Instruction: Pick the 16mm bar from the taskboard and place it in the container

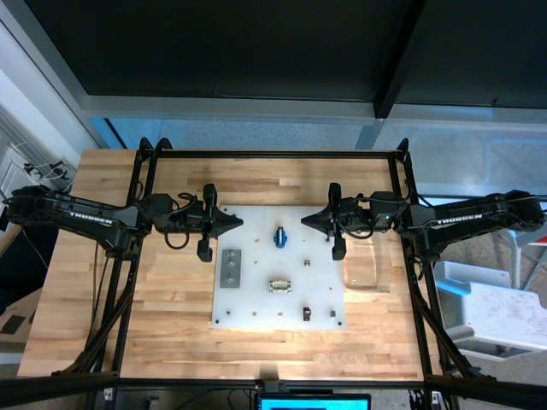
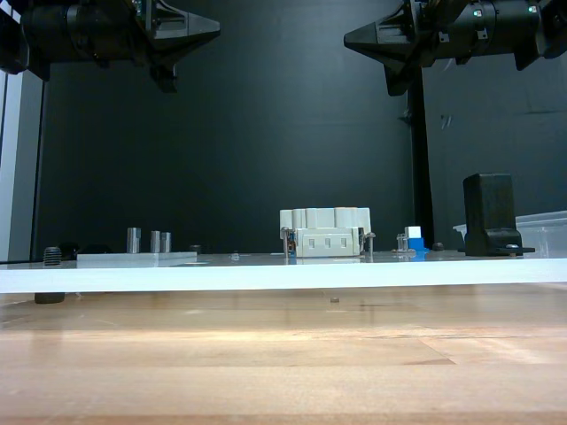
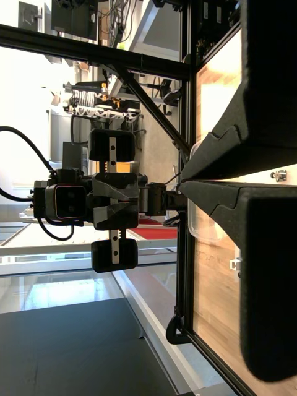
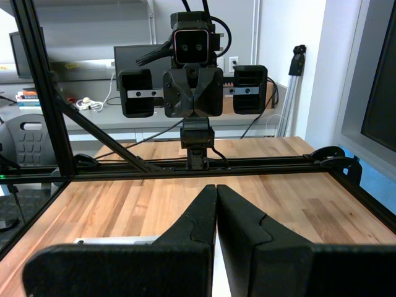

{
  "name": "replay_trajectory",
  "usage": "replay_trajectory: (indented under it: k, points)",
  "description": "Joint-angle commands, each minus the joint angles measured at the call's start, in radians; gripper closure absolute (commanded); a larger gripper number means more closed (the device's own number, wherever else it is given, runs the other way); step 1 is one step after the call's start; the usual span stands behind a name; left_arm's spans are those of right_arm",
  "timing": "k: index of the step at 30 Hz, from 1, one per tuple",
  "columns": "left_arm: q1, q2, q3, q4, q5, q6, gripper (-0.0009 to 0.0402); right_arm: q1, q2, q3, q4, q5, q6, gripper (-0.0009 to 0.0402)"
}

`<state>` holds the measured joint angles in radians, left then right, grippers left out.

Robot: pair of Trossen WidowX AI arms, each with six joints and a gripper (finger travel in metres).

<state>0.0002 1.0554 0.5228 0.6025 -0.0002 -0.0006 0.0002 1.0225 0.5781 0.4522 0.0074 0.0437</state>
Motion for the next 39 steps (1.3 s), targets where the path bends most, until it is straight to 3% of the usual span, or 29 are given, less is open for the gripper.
replay_trajectory:
  k: [1,14,30,39]
  points:
    - [0.000,0.000,0.000,0.000,0.000,0.000,0.0393,0.000,0.000,0.000,0.000,-0.001,0.011,0.0393]
    - [0.000,0.000,0.000,0.000,0.000,0.000,0.0393,0.001,0.000,0.006,-0.083,0.001,0.030,0.0393]
    - [0.000,0.000,0.000,0.000,0.000,0.000,0.0393,0.005,0.001,0.145,-0.523,0.000,0.050,0.0393]
    - [0.000,0.000,0.000,0.000,0.000,0.000,0.0393,0.011,0.064,0.261,-0.753,0.000,0.053,0.0393]
